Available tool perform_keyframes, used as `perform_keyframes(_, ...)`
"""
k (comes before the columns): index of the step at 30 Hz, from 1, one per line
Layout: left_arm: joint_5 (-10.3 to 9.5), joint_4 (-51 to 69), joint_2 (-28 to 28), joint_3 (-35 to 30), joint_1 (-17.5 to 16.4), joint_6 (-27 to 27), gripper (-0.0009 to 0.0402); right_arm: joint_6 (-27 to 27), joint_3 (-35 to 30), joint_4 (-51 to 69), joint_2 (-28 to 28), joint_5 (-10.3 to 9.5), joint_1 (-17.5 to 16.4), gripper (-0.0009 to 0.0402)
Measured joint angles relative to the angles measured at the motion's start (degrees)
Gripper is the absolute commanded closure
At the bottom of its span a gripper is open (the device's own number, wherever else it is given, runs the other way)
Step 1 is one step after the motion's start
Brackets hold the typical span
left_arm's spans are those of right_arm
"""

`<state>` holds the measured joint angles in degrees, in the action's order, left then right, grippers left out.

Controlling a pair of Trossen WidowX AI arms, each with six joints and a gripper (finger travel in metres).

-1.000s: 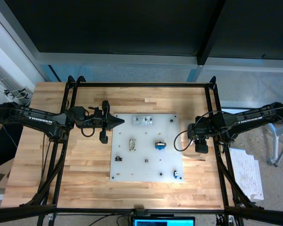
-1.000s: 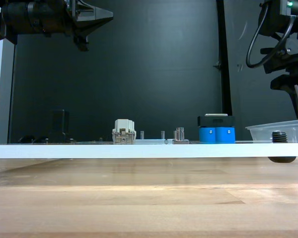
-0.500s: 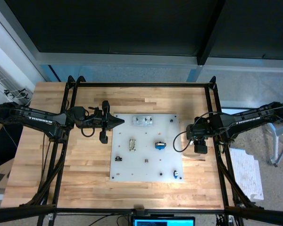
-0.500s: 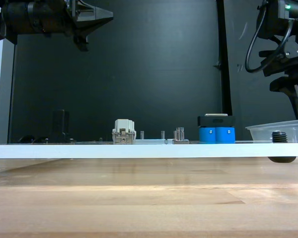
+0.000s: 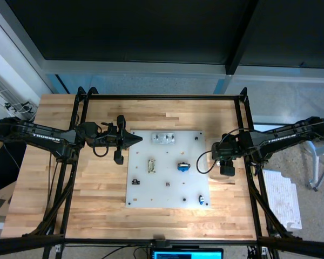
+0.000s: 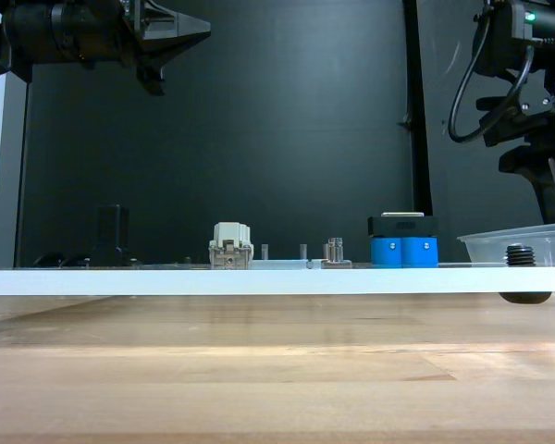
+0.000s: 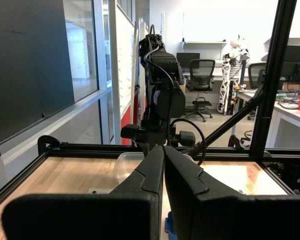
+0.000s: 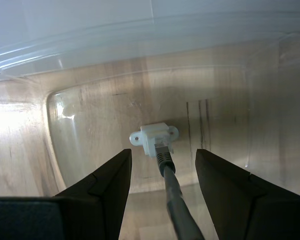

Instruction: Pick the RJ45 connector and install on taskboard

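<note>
Nearest, the taskboard (image 5: pixel 167 189) flat on the worktop (image 5: pixel 97 216), white, with blue and silver fittings. Just right of the taskboard, a clear tray (image 6: pixel 499 248) holding the RJ45 connector (image 8: pixel 155 136), whitish, with a dark cable (image 8: pixel 170 185) trailing off it. Above it, the right tool (image 8: pixel 163 152), spread wide astride the connector, gripping nothing. Looks light, rigid, slick and easily cracked; best pinched across the body's flat sides, clear of the ears and cable. Farther, high over the taskboard's left edge, the left tool (image 7: pixel 163 147), pressed closed, empty. "TROSSEN" legible along its arm (image 5: pixel 35 136).

one taskboard (image 5: pixel 151 189), one tray (image 6: pixel 488 244), one rj45 connector (image 8: pixel 154 135), one left gripper (image 5: pixel 139 139), one right gripper (image 8: pixel 162 152)
</note>
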<state>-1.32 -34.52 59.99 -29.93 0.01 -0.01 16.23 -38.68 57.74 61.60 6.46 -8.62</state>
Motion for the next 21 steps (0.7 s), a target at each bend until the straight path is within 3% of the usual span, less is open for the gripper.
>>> perform_keyframes(21,0.0,0.0,0.0,0.0,0.0,-0.02,0.0393,-0.02,0.0,0.0,0.07,-0.04,-0.02,0.0369)
